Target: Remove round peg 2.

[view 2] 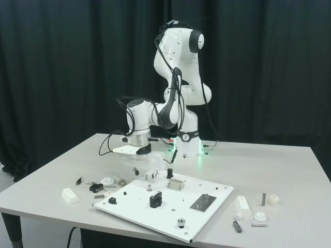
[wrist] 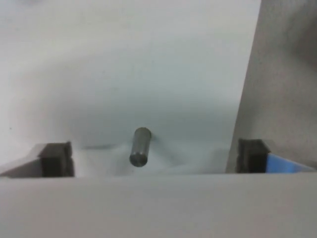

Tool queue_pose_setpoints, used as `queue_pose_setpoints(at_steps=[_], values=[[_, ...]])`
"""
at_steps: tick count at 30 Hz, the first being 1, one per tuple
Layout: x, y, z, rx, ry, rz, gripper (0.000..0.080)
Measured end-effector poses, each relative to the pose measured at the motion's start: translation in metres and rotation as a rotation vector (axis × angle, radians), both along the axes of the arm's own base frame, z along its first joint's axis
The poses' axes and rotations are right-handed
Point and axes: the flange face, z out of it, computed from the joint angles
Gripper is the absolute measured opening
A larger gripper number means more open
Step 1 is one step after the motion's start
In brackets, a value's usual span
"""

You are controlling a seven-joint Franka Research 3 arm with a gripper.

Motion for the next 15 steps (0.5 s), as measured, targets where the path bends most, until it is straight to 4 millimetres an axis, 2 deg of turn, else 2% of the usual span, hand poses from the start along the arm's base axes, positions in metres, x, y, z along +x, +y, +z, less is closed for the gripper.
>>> queue_pose_setpoints(at_steps=[1,6,7,15], values=[[0.0000,0.0000,0.0000,0.000,0.000,-0.001,0.0711],[-0.0003,-0.0002,-0.0004,0.007,-0.004,-0.017,0.0711],[-0.0003,-0.0002,-0.0005,0.008,-0.004,-0.020,0.0550],[-0.0008,-0.0004,-0.0013,0.013,-0.006,-0.033,0.0550]])
